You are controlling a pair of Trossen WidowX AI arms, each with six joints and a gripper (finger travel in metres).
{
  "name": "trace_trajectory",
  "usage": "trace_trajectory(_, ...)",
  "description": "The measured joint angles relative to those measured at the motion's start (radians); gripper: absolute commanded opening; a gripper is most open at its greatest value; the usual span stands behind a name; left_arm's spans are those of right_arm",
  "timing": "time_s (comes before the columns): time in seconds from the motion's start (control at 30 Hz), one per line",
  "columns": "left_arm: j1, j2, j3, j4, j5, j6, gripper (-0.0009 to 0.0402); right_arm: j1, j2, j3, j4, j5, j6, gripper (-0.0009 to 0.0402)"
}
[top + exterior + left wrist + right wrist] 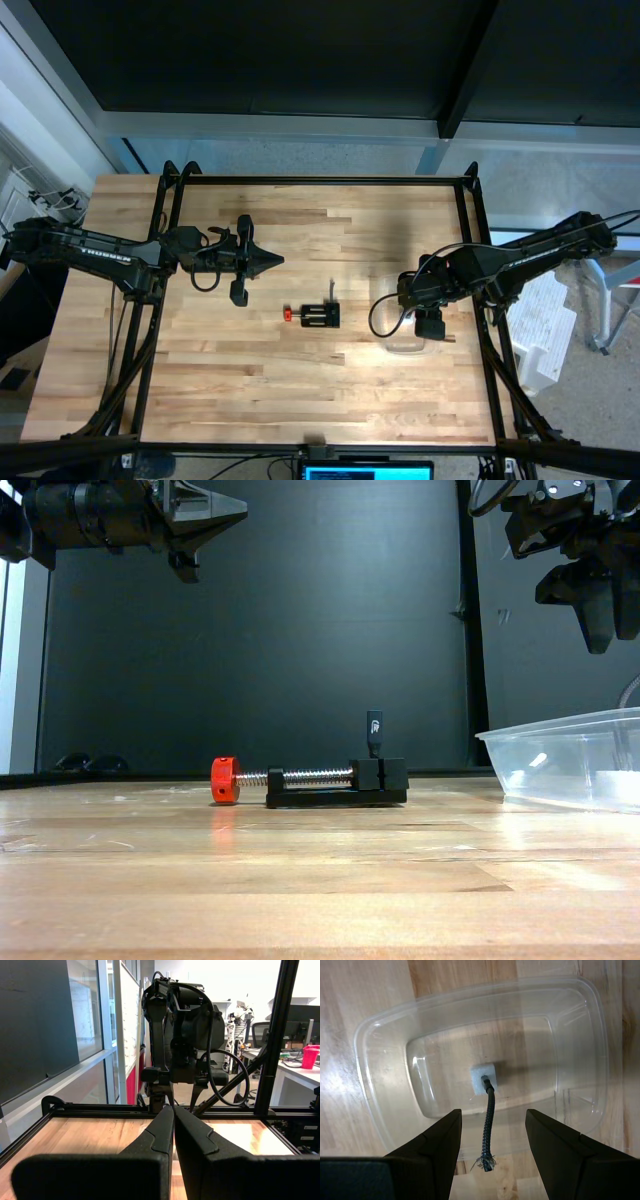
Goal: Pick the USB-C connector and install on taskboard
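Taskboard [315,316] mid-table, well apart from tray [560,752]; right hand [493,1112] open above tray; left hand [173,1109] closed, high.

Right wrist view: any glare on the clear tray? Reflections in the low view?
Right wrist view: the clear tray glints at its rim below the open right gripper; the table beside it glares. Low view: the red knob of the taskboard mirrors in the table; the shut left gripper hangs high.
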Motion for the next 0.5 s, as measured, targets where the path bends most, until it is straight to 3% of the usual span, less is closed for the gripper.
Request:
trace_trajectory(0.1, 0.0, 0.0, 0.0, 0.0, 0.0, 0.0, 0.0, -0.001, 0.011, -0.004, 0.002, 0.018, -0.008, 0.0177)
trace_trajectory(0.5, 0.0, 0.0, 0.0, 0.0, 0.0, 0.0, 0.0, 0.001, 0.073, -0.012, 0.021, 0.016, -0.052, 0.0177)
